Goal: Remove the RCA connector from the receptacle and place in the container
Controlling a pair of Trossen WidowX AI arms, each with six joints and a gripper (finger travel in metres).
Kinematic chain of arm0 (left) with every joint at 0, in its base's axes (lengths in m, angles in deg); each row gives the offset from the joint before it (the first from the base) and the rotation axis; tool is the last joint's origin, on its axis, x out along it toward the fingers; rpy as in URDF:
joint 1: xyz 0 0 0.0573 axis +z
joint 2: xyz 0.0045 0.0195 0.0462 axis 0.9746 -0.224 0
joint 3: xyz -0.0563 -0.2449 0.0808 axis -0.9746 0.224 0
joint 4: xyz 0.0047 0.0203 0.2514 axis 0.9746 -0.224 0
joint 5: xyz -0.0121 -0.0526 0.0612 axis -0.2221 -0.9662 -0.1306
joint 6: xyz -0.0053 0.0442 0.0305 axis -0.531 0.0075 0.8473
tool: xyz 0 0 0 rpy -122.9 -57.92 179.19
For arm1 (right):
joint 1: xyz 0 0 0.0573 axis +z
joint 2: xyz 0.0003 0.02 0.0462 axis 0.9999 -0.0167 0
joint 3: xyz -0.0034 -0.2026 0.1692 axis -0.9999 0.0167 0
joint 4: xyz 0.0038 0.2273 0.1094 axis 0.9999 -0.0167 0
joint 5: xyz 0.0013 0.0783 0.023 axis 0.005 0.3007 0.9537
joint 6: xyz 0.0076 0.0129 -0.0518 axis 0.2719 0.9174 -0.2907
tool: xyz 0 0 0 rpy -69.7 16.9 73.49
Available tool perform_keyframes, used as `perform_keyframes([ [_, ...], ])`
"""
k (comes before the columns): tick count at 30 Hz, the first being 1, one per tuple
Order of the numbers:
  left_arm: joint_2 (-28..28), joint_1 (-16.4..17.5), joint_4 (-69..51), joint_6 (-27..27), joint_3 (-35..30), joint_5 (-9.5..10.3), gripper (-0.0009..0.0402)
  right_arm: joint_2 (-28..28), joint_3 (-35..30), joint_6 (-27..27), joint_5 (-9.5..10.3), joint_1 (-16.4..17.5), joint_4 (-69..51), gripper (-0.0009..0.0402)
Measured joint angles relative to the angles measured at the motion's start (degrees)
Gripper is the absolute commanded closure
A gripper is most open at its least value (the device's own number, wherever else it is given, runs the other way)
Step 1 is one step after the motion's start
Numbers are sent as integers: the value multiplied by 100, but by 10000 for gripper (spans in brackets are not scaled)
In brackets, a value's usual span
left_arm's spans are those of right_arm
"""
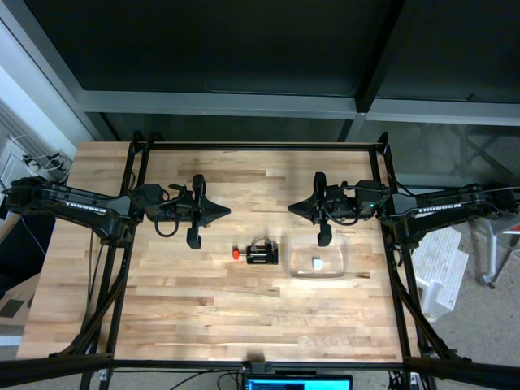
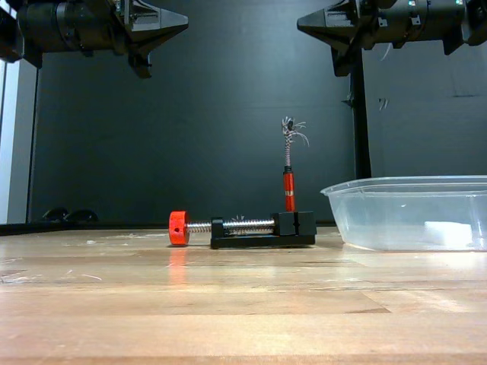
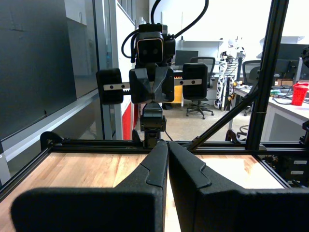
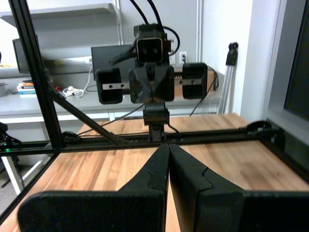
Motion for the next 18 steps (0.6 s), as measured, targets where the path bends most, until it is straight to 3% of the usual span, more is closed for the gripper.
perform_keyframes([
  [8,0,0,0,0,0,2,393,-208,-699,61,-2,39,-2173,393],
  [18,0,0,0,2,0,2,393,-1084,-1996,153,-4,177,-4583,393],
])
